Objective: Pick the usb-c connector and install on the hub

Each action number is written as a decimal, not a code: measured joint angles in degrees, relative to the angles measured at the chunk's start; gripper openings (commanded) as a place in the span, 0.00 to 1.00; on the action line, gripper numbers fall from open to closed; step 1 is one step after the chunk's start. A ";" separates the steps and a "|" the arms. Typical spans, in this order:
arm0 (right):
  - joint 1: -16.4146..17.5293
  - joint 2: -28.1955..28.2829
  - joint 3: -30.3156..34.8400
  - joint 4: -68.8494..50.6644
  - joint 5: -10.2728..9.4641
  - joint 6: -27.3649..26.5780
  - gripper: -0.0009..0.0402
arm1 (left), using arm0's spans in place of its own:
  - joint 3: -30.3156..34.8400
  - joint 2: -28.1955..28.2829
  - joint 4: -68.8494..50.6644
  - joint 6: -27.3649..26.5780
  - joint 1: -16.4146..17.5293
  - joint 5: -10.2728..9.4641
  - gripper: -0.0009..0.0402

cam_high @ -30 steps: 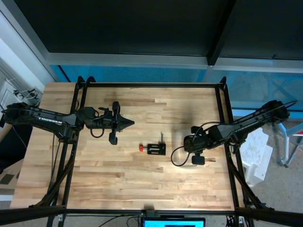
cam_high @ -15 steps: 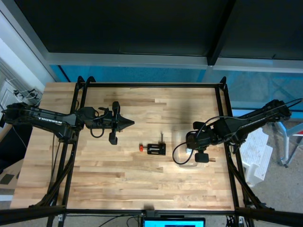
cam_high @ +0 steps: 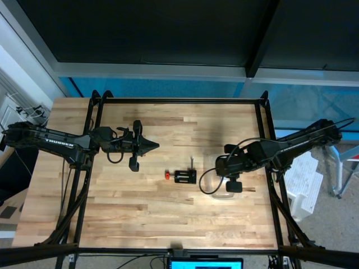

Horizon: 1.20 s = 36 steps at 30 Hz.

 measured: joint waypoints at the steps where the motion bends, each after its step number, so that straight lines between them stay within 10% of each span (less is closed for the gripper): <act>1: -0.33 0.70 0.52 0.22 0.00 -0.28 0.02 | 0.00 0.00 0.02 0.00 0.00 0.00 0.02; 36: -5.01 21.44 18.18 5.22 -0.02 -4.74 0.02 | 0.02 0.00 0.02 0.00 0.00 -0.02 0.02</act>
